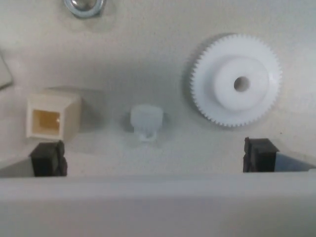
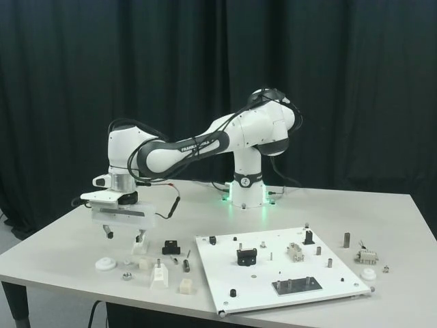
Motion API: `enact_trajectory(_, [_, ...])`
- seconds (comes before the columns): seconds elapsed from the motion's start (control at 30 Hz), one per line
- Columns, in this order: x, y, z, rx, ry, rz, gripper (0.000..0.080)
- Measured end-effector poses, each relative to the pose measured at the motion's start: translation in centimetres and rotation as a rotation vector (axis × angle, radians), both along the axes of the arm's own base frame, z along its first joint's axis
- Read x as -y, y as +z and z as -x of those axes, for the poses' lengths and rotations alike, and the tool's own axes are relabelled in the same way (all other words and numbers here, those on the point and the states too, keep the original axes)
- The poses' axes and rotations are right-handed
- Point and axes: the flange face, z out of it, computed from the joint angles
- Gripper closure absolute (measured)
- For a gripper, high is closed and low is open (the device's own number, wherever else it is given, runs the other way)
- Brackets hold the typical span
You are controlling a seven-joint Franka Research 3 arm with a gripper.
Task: Remove square peg 2.
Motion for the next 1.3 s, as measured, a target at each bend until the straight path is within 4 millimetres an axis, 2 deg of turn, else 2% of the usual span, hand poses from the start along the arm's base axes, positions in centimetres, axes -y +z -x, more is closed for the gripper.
enact_trajectory(0.53, [-1.0, 2.6, -0.7, 0.015, 0.024, 0.007, 0.0003])
enact_trajectory(1.3, [-1.7, 4.0, -1.3, 0.019, 0.040, 0.013, 0.0003])
